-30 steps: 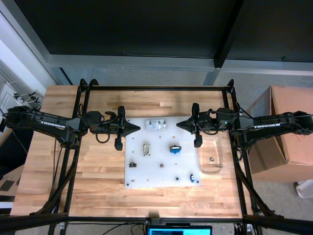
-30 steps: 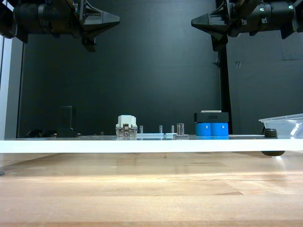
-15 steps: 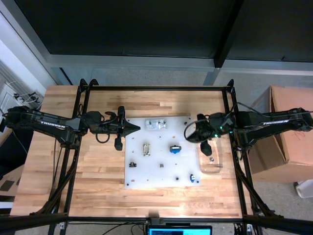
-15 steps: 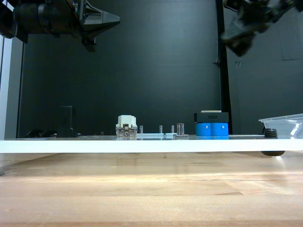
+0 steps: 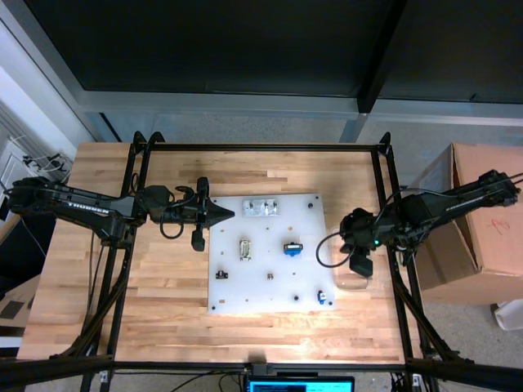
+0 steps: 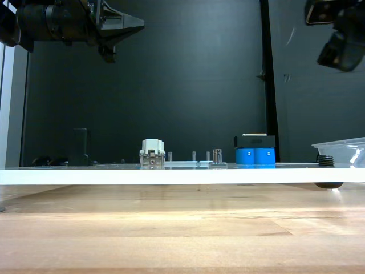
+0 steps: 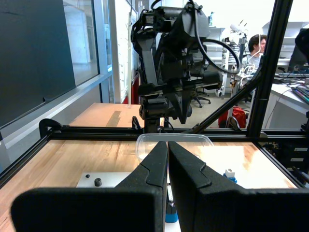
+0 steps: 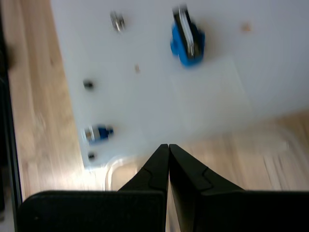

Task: Pick the M12 nut and place it on its threads and fasten

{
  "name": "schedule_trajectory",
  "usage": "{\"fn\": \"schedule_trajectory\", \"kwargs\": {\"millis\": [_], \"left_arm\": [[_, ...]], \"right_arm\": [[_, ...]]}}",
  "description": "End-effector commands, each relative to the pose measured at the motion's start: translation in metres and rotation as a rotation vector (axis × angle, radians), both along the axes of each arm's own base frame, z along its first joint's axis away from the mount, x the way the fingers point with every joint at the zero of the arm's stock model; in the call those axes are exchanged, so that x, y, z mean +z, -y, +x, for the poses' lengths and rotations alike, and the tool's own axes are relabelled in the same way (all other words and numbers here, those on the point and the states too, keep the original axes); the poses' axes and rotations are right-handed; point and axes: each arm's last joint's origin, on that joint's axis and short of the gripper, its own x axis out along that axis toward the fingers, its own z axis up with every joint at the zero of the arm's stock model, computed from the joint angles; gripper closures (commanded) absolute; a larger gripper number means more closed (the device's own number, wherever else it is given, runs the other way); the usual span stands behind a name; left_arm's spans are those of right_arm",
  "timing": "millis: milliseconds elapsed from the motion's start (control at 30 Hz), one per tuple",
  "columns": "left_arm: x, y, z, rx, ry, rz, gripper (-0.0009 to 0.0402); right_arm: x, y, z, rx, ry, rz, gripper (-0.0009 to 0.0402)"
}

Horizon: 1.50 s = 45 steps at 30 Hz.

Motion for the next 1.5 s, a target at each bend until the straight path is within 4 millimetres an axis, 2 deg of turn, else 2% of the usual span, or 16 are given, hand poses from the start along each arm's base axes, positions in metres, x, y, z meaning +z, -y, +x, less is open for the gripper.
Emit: {"fn": "schedule_trajectory", "kwargs": {"millis": [33,200,400,633,733,967,1167,1300,1500], "left_arm": [[0.000,0.000,0.000,0.000,0.000,0.000,0.0393],[0.000,0.000,0.000,0.000,0.000,0.000,0.0393],[0.000,0.000,0.000,0.000,0.000,0.000,0.0393],[0.000,0.000,0.000,0.000,0.000,0.000,0.0393],[0.000,0.000,0.000,0.000,0.000,0.000,0.0393],[0.000,0.000,0.000,0.000,0.000,0.000,0.0393],[0.000,0.000,0.000,0.000,0.000,0.000,0.0393],[0.000,0.000,0.000,0.000,0.000,0.000,0.0393],[0.000,0.000,0.000,0.000,0.000,0.000,0.0393]], "right_arm": [[0.004,-0.005,-0.003,0.006,-0.098,-0.020,0.0393],[0.017,-0.010,0.000,-0.001,-0.202,-0.050,0.0393],[0.031,-0.010,-0.002,-0.061,-0.244,-0.040,0.0393],[0.026,-0.009,-0.005,-0.070,-0.291,-0.058,0.0392],[0.022,-0.008,-0.006,-0.073,-0.307,-0.064,0.0372],[-0.001,-0.009,-0.007,-0.124,-0.356,-0.063,0.0265],[-0.033,-0.012,-0.007,-0.119,-0.390,-0.024,0.0193],[-0.056,-0.013,-0.006,-0.115,-0.416,-0.028,0.0170],[-0.087,-0.017,-0.004,-0.101,-0.454,-0.032,0.0165]]}}
